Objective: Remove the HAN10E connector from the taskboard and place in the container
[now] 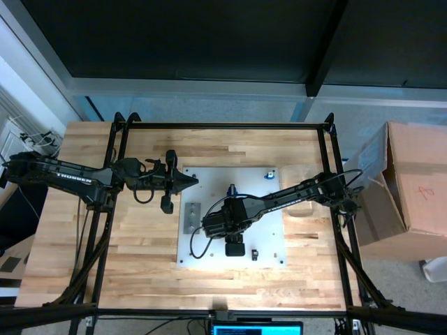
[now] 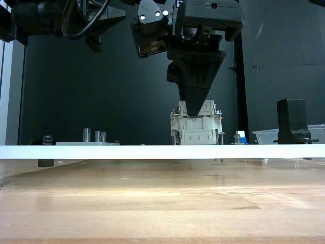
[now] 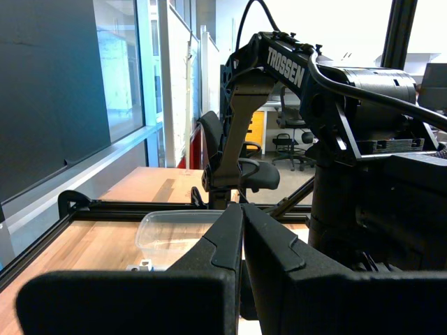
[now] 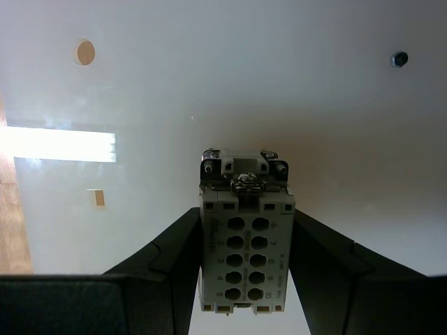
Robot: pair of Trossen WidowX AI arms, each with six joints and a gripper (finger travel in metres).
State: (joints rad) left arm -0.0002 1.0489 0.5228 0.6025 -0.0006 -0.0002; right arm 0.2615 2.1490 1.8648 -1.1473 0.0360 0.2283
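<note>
Right gripper (image 4: 246, 218) clamped on the HAN10E connector (image 2: 197, 129) near mid-board

The white taskboard (image 1: 272, 244) lies on the wooden table (image 1: 140, 279). The left gripper (image 3: 242, 209) hangs over the board's 10 o'clock corner, fingers pressed together on nothing. The clear container (image 2: 269, 136) sits at the board's 3 o'clock. The connector stands upright, its base down on the board, pinched at both sides.

Cardboard box (image 1: 412, 185) beside table (image 1: 230, 286); perhaps a laptop (image 1: 257, 328).

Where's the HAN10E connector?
HAN10E connector stands upright on the taskboard, centre of low view, clamped between the right gripper's fingers; left gripper hangs shut over the board's far-left edge.
</note>
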